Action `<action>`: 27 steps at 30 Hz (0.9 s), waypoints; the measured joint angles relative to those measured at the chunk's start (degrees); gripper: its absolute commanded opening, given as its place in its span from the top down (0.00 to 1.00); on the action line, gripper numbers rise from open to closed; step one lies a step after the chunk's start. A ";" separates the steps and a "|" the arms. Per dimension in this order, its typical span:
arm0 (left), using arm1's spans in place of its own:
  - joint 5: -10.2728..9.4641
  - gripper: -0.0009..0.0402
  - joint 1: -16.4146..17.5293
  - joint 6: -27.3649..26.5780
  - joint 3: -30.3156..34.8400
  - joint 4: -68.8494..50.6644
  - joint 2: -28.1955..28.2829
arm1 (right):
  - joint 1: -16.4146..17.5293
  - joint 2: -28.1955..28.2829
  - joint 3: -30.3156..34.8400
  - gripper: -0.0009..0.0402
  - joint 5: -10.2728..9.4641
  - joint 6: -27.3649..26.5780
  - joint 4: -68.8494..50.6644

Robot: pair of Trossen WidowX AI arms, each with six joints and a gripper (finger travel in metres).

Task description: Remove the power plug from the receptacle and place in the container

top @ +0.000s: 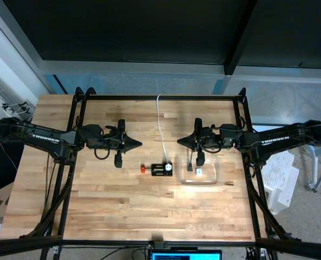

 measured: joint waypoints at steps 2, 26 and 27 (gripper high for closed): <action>0.02 0.98 0.00 0.00 0.00 0.00 0.02 | 0.00 0.00 0.00 0.98 0.00 0.00 0.02; 0.00 0.98 0.00 0.00 0.00 0.02 0.00 | 0.00 0.00 -0.02 0.98 0.00 0.02 -1.31; 0.02 0.98 0.00 0.02 -0.02 0.00 0.00 | 0.00 0.00 -0.02 0.98 0.00 0.02 -1.31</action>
